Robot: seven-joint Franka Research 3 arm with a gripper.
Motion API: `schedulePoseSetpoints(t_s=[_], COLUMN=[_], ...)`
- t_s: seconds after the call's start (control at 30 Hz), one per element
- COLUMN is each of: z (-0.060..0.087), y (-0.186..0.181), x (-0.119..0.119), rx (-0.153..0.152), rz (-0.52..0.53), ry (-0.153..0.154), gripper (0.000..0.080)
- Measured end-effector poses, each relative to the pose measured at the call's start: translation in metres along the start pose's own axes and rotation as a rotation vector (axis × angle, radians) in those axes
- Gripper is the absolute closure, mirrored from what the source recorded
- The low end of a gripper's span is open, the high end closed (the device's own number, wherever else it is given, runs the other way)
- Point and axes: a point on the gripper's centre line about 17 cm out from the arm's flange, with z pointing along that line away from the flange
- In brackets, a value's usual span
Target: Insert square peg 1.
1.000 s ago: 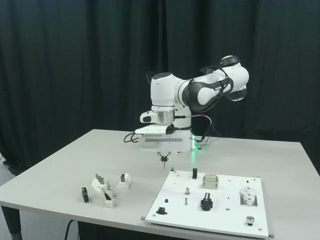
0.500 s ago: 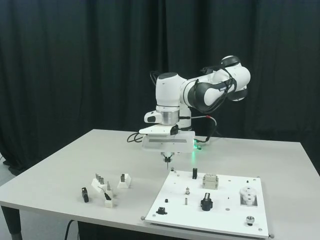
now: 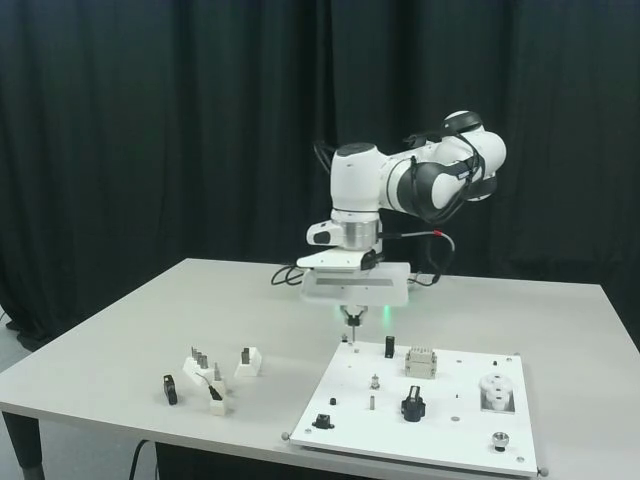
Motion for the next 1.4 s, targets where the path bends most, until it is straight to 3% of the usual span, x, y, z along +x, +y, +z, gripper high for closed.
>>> schedulePoseSetpoints(t_s=[0.27,0.73,1.4], z=[0.003,0.010,0.032], y=[-0.031,-0.068,-0.100], x=[0.018,0.042,0.038], rx=[0.005,-0.012,-0.020], rz=[0.011,0.017,0.024], ry=[0.005,0.015,-0.024], gripper=[0.0772,0.0772,0.0772])
